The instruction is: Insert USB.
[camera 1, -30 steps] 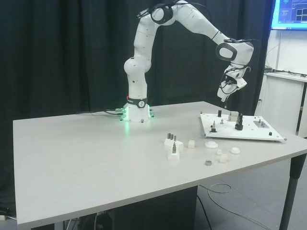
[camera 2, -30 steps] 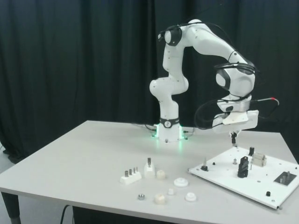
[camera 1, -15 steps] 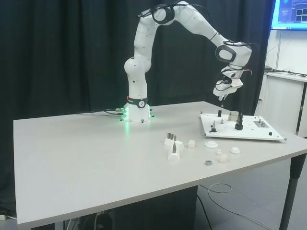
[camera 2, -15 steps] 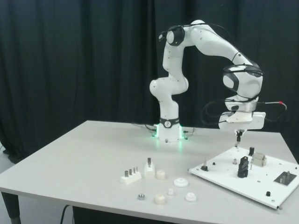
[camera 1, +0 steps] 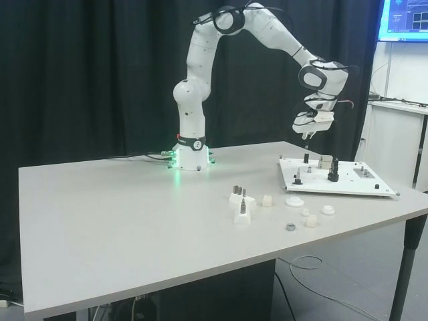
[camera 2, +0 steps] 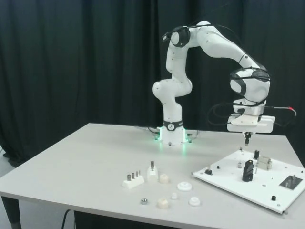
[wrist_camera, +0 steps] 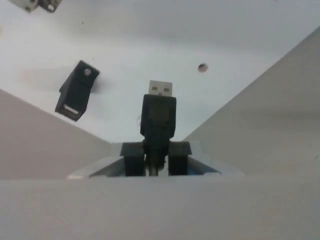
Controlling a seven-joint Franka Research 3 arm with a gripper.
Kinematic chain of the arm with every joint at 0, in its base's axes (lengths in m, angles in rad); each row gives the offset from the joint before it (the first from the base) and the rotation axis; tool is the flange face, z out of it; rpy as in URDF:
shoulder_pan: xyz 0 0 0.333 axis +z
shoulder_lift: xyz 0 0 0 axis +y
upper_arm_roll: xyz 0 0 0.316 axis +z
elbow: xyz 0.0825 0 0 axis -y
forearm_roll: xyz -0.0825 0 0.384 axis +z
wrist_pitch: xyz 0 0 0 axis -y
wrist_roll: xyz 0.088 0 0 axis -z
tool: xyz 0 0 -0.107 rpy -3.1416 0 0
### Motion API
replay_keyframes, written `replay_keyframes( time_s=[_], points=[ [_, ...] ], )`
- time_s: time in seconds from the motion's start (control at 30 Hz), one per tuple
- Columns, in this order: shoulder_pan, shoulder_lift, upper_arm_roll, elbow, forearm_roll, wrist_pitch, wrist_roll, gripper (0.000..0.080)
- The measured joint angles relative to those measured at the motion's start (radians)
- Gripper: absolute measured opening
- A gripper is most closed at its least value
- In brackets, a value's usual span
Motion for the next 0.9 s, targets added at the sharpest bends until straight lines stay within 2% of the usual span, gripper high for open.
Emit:
replay_keyframes(
  time_s=[0.4,0.9],
  points=[
    [0.000,-0.002,0.017,-0.017,0.065,0.019,0.095,0.0094],
    [0.000,-0.005,0.036,-0.052,0.128,0.094,0.200,0.0094]
  ],
)
